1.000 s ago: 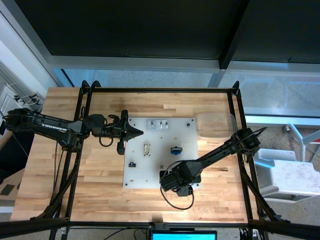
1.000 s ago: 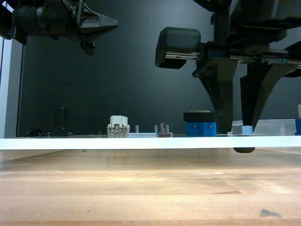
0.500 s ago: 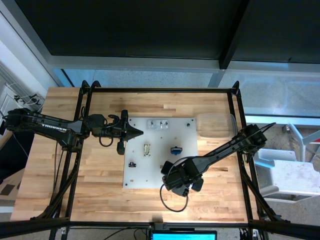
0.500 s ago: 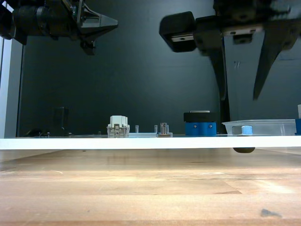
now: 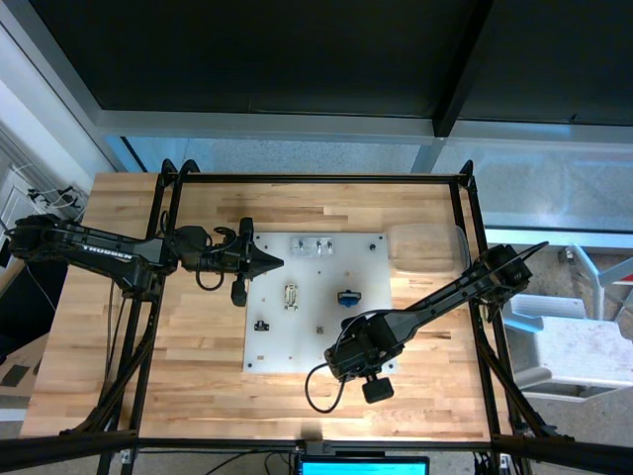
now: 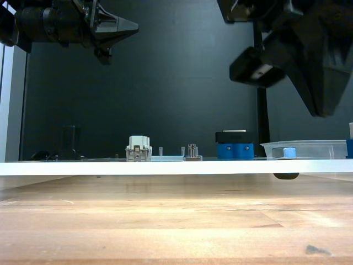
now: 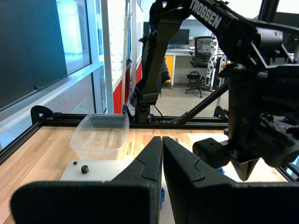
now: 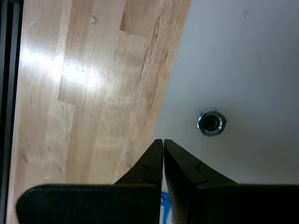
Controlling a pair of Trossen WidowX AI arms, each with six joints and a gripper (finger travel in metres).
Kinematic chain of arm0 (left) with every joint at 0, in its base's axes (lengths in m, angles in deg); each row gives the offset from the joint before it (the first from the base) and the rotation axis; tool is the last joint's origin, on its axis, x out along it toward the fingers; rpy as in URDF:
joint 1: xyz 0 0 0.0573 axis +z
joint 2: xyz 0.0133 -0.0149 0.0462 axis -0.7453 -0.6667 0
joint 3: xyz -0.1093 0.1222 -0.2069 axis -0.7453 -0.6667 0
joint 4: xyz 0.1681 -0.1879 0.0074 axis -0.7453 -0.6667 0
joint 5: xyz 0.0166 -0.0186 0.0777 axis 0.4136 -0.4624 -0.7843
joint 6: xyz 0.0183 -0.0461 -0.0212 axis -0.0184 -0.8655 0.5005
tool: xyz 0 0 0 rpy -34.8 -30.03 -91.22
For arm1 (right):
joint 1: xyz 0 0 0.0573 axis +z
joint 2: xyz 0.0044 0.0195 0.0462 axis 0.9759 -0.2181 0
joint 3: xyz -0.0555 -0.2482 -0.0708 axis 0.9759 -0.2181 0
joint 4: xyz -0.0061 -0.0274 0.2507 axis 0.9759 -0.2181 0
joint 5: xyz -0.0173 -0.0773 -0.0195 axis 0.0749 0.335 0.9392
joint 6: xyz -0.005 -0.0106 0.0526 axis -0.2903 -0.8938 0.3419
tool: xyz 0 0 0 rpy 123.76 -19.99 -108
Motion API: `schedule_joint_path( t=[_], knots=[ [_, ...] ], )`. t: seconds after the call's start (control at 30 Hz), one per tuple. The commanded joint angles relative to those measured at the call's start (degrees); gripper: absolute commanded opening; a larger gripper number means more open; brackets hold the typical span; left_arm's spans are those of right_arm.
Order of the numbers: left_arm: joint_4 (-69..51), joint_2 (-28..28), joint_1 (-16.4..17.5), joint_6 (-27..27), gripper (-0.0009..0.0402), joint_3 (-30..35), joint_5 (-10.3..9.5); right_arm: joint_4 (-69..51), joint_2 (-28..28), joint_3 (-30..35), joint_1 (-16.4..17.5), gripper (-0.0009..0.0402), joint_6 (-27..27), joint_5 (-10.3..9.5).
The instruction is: Unfasten the M12 fastener and place in the container
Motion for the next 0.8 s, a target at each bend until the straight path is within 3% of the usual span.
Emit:
schedule_joint_path(
  t=[0.03, 0.27, 0.8],
  knots=[
    [0.02, 0.0, 0.02, 0.02, 0.0, 0.02, 0.02, 1.09, -0.11, -1.03, -0.44, -0.0001, 2.71, 0.42],
    [0.0, 0.0, 0.02, 0.02, 0.0, 0.02, 0.0, 4.68, -0.11, -5.03, -1.09, 0.0, 7.17, 0.61],
    [0.02, 0.0, 0.02, 0.02, 0.0, 0.02, 0.0, 6.82, -0.11, -5.9, -1.53, 0.0, 7.1, 1.73]
  ],
)
